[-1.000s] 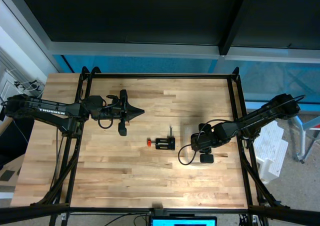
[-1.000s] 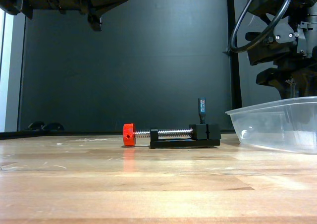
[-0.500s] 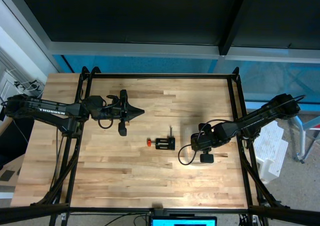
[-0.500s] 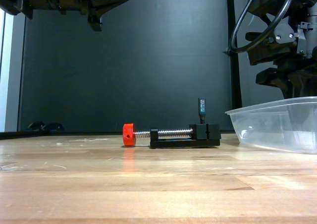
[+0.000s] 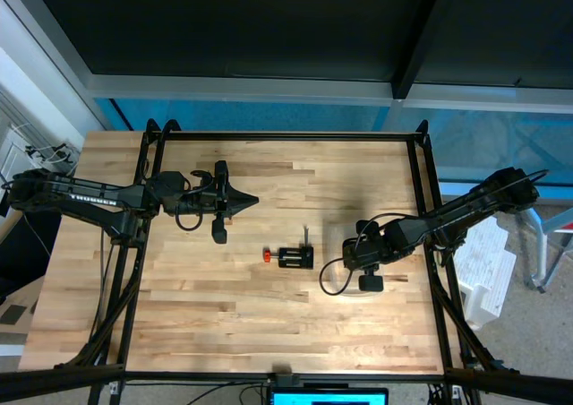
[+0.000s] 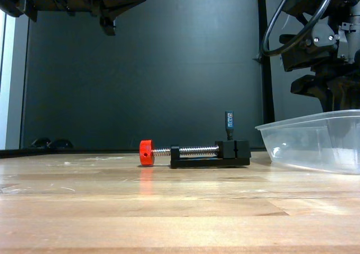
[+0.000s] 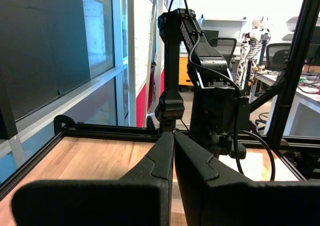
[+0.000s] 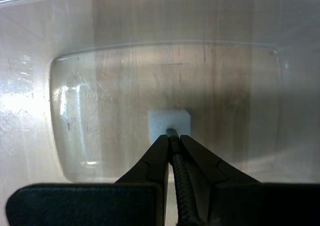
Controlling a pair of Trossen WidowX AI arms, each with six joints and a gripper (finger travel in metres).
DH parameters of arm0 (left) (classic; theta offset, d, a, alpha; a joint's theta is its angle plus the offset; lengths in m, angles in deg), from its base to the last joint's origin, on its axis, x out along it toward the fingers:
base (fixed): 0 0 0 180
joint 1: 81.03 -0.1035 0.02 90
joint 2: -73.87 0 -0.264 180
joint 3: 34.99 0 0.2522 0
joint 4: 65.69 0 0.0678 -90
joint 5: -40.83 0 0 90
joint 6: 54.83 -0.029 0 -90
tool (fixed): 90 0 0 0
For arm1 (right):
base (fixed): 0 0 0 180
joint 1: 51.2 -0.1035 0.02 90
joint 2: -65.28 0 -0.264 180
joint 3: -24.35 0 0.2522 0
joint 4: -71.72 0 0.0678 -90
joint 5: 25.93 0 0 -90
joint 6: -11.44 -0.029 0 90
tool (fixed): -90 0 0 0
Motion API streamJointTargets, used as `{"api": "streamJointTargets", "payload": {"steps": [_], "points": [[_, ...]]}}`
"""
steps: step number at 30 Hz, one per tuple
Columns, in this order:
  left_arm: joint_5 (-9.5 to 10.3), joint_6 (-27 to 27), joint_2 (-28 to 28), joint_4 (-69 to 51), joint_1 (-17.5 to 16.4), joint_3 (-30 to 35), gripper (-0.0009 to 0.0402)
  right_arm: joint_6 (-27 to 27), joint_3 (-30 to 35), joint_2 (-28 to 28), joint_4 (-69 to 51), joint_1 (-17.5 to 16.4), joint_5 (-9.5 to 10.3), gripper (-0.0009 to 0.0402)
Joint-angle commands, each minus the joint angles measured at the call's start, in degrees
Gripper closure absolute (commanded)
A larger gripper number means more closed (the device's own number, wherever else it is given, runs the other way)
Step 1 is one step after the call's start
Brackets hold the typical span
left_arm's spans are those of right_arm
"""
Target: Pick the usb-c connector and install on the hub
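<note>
**Left end effector** (image 5: 249, 199): held high over the left-rear part of the counter (image 5: 224, 320), pointing inward toward the right. In its own wrist view (image 7: 173, 136) the two fingers lie pressed together with nothing between them.

**Hub** (image 5: 296, 258): a black block lying flat on the counter near the middle. An orange-red knob (image 6: 146, 152) sits at its left end on a bare metal screw. A small dark upright piece (image 6: 229, 125) with a bluish label stands from its right end. The hub is well apart from both end effectors.

**Clear plastic tray** (image 6: 315, 144): rests on the counter near the right of the hub, with a gap between the two. A small white square (image 8: 170, 120) lies near the centre of its floor, and the tip of the right end effector reaches inside.

**Right end effector** (image 8: 172, 139): points down into the tray with its fingers drawn narrow, pinching the usb-c connector (image 8: 172, 132). The connector is a dark piece whose tip shows just past the fingertips, over the white square. A dark braided cord (image 8: 181, 183) runs back from it between the fingers. Whether the tip touches the square cannot be told.

In the low view the right arm's body (image 6: 326, 46) hangs above the tray.
</note>
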Motion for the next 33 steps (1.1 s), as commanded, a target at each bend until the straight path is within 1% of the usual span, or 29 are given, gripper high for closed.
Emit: {"api": "streamJointTargets", "payload": {"steps": [1, 25, 33], "points": [[-0.02, 0.00, 0.02, 0.00, -0.02, 0.00, 0.0393, -0.04, 0.55, -0.68, -0.37, 0.07, 0.09, 0.0393], [-0.02, 0.00, 0.02, 0.00, 0.00, 0.00, 0.0393, -0.02, 5.53, -4.09, -8.33, 0.11, 0.09, 0.0393], [-0.02, 0.00, 0.02, 0.00, 0.00, 0.00, 0.0393, 0.00, 9.57, -4.68, -13.51, 0.11, 0.22, 0.0393]]}}
